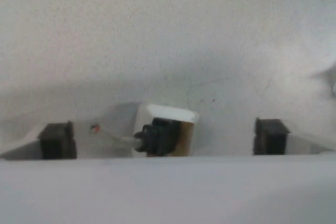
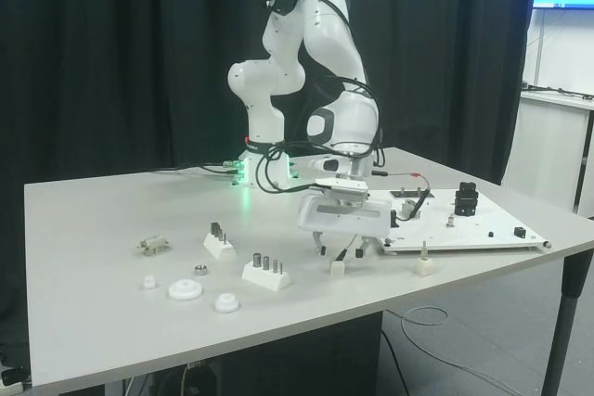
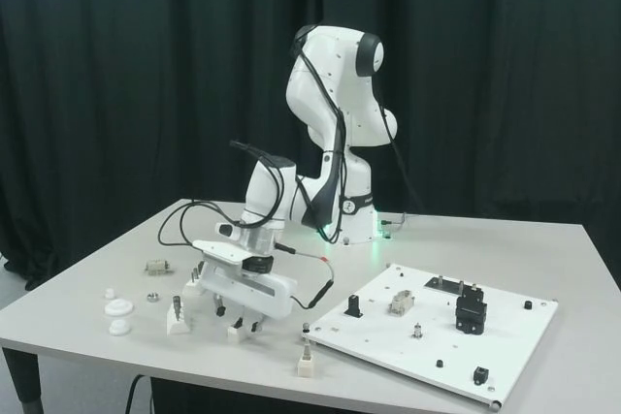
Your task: Pick USB.
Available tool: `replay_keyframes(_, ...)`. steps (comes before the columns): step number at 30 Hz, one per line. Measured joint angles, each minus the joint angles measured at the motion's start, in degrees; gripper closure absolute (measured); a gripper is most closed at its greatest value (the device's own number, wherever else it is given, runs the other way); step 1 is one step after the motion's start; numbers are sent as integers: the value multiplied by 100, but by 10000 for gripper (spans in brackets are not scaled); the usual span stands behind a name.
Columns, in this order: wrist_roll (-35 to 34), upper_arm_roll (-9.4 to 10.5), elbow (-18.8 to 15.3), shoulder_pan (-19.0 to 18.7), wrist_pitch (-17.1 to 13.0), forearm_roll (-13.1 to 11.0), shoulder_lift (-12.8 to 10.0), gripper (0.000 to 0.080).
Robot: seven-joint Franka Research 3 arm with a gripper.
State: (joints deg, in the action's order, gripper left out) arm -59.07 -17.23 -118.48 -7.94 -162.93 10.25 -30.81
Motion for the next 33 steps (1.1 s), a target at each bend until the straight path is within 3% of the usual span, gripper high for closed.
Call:
replay_keyframes(1,0,9,3,13,0,0,-3,3)
replay_keyframes(2,0,20,6,28,0,0,-6,112)
replay_keyframes(8,0,89,24,115,0,0,-8,112)
replay_keyframes(9,0,103,27,127,-1,0,-8,272)
replay_keyframes(17,0,182,58,168,-1,0,-8,272)
replay_keyframes(18,0,189,62,168,-1,0,-8,636)
replay_keyframes(22,0,201,97,169,1,0,-5,636)
replay_keyframes(23,0,204,103,168,1,0,-5,732)
replay_keyframes(33,19,205,204,195,91,3,81,732)
